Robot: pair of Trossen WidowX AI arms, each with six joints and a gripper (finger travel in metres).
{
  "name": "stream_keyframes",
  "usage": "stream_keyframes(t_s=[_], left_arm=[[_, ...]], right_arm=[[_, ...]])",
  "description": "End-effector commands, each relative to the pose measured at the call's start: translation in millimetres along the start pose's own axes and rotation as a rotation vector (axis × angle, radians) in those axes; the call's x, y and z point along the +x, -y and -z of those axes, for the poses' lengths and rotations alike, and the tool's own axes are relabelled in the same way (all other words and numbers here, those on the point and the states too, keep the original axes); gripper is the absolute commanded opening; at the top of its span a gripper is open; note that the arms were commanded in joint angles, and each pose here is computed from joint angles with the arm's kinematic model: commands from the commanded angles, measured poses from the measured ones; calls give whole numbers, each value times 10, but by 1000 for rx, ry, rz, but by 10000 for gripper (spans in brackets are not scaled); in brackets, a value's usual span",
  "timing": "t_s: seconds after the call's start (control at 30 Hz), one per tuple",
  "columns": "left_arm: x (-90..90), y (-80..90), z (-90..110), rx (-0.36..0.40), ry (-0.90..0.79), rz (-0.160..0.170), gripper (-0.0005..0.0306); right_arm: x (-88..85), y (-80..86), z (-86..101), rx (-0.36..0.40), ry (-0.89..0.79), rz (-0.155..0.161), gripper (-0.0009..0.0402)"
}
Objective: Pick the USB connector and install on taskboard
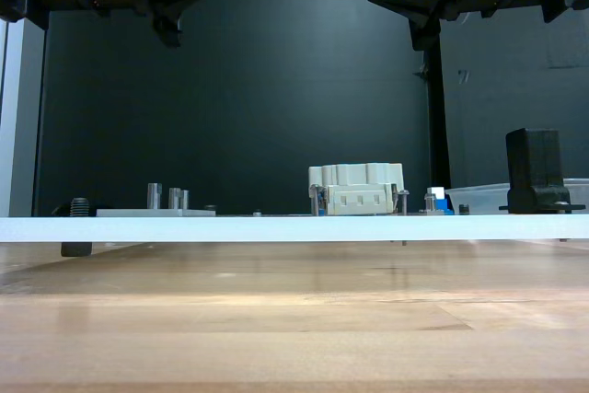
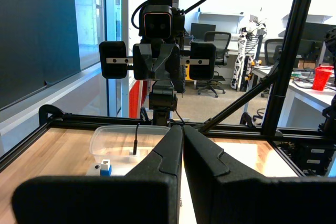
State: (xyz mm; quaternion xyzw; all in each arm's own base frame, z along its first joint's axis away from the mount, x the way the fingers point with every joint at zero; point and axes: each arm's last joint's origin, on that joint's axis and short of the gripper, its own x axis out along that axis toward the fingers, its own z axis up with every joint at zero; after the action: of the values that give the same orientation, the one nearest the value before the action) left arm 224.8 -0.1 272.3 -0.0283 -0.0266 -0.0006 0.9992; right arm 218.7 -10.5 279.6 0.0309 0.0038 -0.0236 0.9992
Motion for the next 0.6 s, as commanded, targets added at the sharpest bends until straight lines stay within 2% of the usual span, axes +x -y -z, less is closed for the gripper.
stream_keyframes(t_s=[0.03, 0.37, 0.47, 0.6], left_arm=[[1, -2, -3, 0, 1, -1, 0], [1, -2, -3, 0, 1, -1, 0], [0, -2, -2, 0, 1, -1, 0], [0, -1, -2, 0, 1, 0, 0]], right_arm=[[1, 0, 0, 0, 0, 0, 0], [1, 0, -1, 5, 1, 0, 0], [3, -1, -14, 48, -2, -1, 0], [-7, -3, -105, 3, -114, 18, 0]])
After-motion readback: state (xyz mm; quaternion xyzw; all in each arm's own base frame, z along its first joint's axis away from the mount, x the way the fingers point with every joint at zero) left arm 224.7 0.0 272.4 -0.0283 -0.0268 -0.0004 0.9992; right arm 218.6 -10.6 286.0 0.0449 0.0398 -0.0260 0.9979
